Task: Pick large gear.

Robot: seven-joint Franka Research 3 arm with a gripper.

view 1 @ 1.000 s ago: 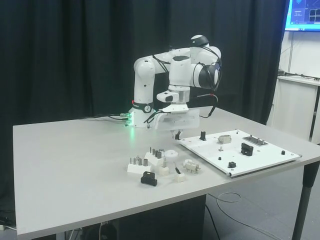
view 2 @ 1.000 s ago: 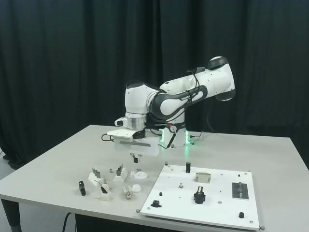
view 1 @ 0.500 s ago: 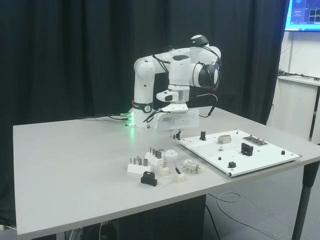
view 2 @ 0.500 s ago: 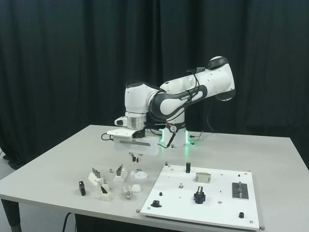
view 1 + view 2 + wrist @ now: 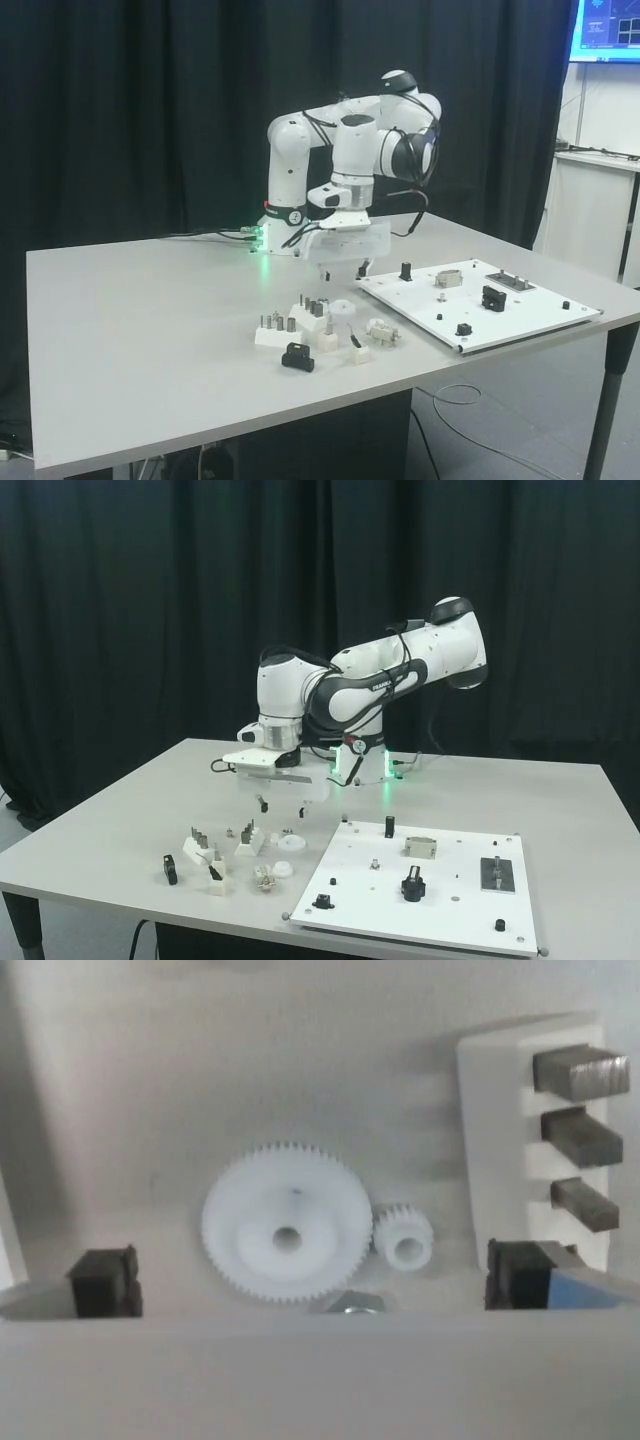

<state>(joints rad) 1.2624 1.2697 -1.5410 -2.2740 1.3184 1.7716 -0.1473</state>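
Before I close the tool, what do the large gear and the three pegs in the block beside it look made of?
Large gear: likely moulded plastic, uniformly white, matte, crisp fine teeth, no metallic glint. The small gear beside it looks the same. The three pegs: probably metal, dull grey with brushed-looking faces, though dark plastic cannot be excluded. Their block: white, matte, seemingly plastic.

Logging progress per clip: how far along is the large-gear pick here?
Done: the gripper hangs open above the large white toothed gear, fingers either side. In hand: nothing; the gear lies flat on the grey table. Left: descend, close, lift.
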